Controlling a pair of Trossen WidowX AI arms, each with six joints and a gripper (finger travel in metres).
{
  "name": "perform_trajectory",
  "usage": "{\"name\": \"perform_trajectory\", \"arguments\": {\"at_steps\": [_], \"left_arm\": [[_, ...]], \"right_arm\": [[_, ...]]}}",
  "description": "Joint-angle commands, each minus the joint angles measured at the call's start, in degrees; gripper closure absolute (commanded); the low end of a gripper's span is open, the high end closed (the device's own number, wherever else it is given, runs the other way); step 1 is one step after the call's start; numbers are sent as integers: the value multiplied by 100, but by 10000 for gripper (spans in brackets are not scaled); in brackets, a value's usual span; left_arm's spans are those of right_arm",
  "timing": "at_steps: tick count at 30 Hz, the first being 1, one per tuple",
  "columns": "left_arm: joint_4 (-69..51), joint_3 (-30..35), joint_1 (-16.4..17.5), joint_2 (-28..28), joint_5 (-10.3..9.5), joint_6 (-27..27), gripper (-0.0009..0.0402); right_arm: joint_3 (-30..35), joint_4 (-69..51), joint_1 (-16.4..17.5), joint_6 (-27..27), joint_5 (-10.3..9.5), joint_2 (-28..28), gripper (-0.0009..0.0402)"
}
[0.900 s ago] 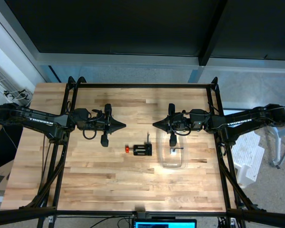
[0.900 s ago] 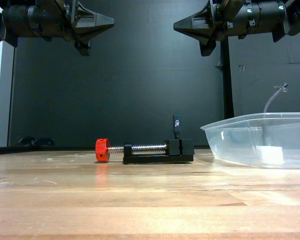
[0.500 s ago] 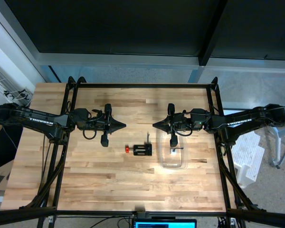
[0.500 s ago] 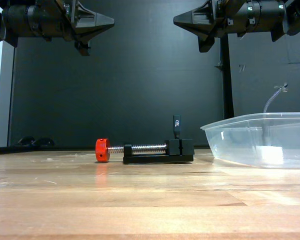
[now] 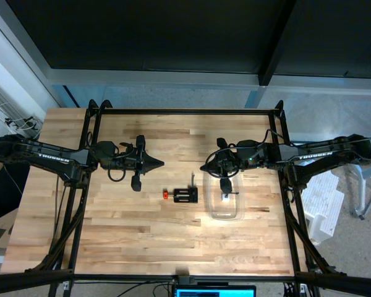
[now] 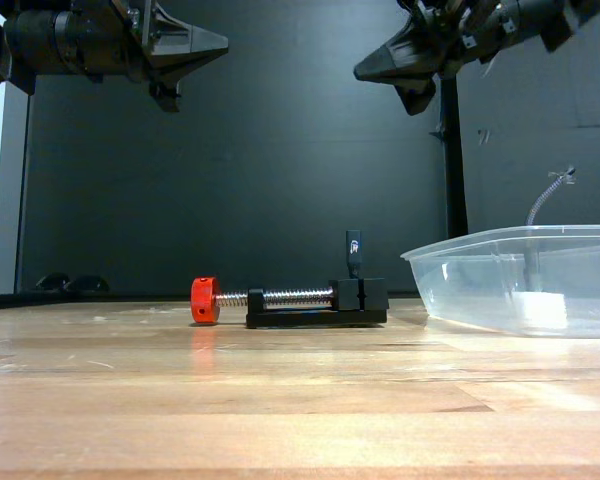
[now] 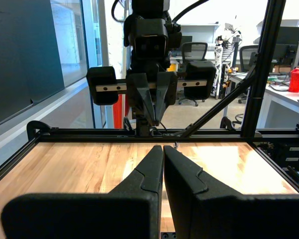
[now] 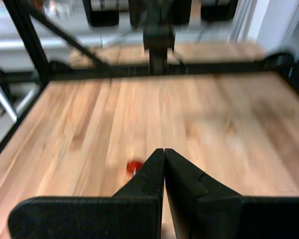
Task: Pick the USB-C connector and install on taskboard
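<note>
The taskboard (image 5: pixel 184 195) is a small black block lying mid-table with its red-orange knob (image 6: pixel 205 300) to the left and an upright pin (image 6: pixel 353 251) near its right end. The USB-C connector (image 5: pixel 232 193) lies in the clear tray, and its thin stem (image 6: pixel 543 203) rises above the rim. My right gripper (image 5: pixel 202 167) is shut and empty. It hangs high over the table and tilts down, up and left of the tray; the knob (image 8: pixel 134 167) shows below its tips (image 8: pixel 164 150). My left gripper (image 5: pixel 162 164) is shut, empty and level, high over the table left of the taskboard.
A clear plastic tray (image 5: pixel 225 213) stands right of the taskboard with a small white squarish piece (image 6: pixel 539 308) inside. A black metal frame (image 5: pixel 185 112) rims the table. In the left wrist view my left gripper (image 7: pixel 163 148) faces the right arm (image 7: pixel 149 55).
My right gripper has tipped nose-down and its arm has swung a little. The left arm, taskboard and tray have not moved.
</note>
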Motion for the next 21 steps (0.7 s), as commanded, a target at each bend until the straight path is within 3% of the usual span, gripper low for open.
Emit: {"name": "perform_trajectory", "arguments": {"at_steps": [1, 9, 21], "left_arm": [[0, 0, 0, 2, 2, 0, 393], [0, 0, 2, 2, 2, 0, 393], [0, 0, 0, 2, 2, 0, 393]], "right_arm": [[295, -833, 28, 356, 4, 9, 393], [890, -2371, 260, 763, 15, 149, 393], [1985, -4430, 531, 916, 0, 929, 393]]}}
